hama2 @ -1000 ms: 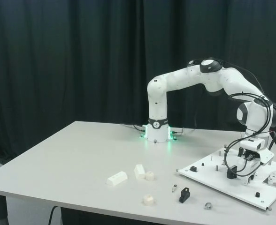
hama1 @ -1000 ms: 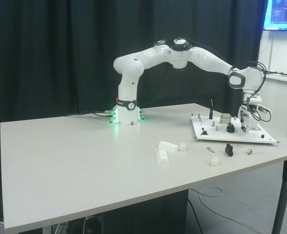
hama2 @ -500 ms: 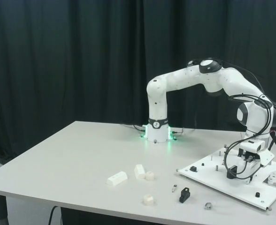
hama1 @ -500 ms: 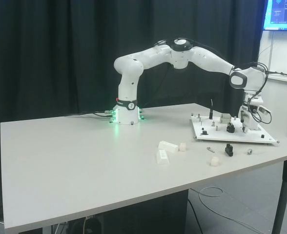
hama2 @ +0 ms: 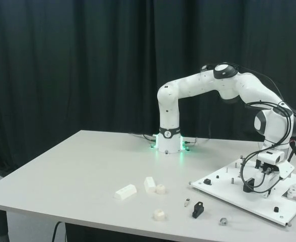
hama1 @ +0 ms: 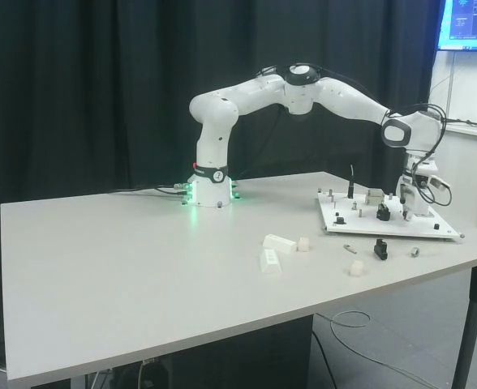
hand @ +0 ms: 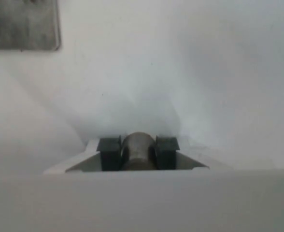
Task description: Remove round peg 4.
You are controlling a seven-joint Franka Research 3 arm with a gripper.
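Your end effector (hand: 138, 153) is clamped tight on the round peg (hand: 138, 147), low over the white board (hama2: 238, 194) at the worktop's (hama1: 125, 259) right end.

backdrop: black curtain (hama2: 87, 65) | furniture: grey table (hama1: 125, 259) | corner: lit screen (hama1: 470, 24)

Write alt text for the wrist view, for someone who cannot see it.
Two black fingers clamp a round grey peg between them, seen end-on just above a white board. A grey plate sits on the board in one corner of the picture. The gripper body fills the near edge as a pale band.
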